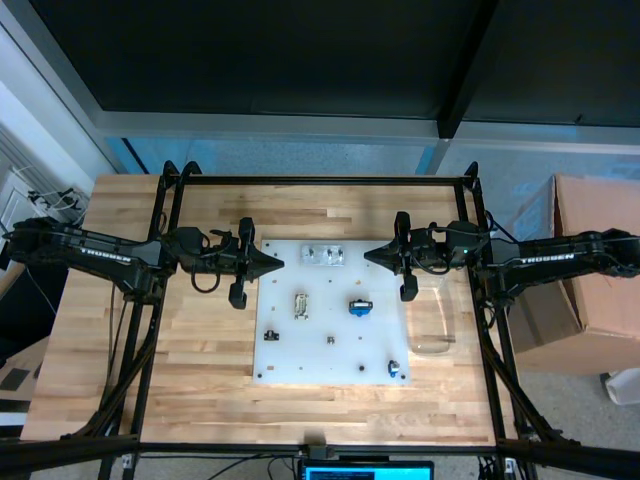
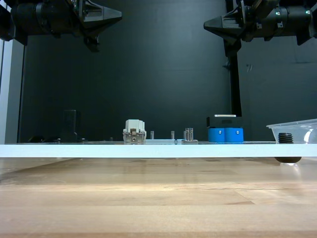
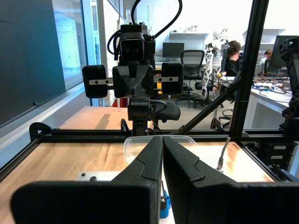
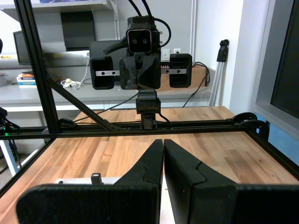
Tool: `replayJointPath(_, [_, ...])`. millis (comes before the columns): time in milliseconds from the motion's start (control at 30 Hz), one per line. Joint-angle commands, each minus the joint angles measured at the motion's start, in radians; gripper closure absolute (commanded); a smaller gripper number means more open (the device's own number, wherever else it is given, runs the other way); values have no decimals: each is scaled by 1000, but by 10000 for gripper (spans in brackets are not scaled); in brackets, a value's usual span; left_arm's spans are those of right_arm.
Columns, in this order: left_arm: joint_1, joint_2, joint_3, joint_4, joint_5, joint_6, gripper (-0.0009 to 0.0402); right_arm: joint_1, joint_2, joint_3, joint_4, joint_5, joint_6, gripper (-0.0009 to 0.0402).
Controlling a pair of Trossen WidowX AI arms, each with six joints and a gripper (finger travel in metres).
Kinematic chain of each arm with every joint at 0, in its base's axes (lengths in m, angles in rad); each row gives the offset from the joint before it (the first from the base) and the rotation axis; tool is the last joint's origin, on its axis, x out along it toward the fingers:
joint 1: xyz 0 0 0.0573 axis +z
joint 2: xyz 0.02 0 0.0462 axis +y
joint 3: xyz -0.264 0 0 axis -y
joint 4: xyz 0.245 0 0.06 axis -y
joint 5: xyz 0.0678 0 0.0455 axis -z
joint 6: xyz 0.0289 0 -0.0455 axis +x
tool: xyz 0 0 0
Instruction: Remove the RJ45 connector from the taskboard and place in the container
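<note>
Note left gripper (image 1: 281, 265) over taskboard (image 1: 300, 362) left side, right gripper (image 1: 367, 256) over its right side, both claws pressed together; RJ45 connector (image 1: 329, 340) seemingly seated near taskboard centre. Spread wide, descend squarely, pull straight up

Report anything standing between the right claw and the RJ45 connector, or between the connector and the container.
Nothing visible lies between the right claw, hovering shut above the taskboard, and the RJ45 connector on it. A blue fitting stands on the board between connector and container. The left claw hovers shut opposite.
</note>
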Motion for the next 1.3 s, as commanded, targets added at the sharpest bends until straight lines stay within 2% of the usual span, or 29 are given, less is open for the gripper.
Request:
replayJointPath(33, [0,0,0,0,1,0,393,0,0,0,0,0,0,391])
replayJointPath(900, [0,0,0,0,1,0,393,0,0,1,22,-1,5,391])
replayJointPath(1000, [0,0,0,0,1,0,393,2,-2,1,19,-22,45,394])
replayJointPath(1167, [0,0,0,1,1,0,393,13,-11,4,-25,-19,80,394])
replayJointPath(1300, [0,0,0,0,1,0,393,37,-18,70,-210,-7,79,394])
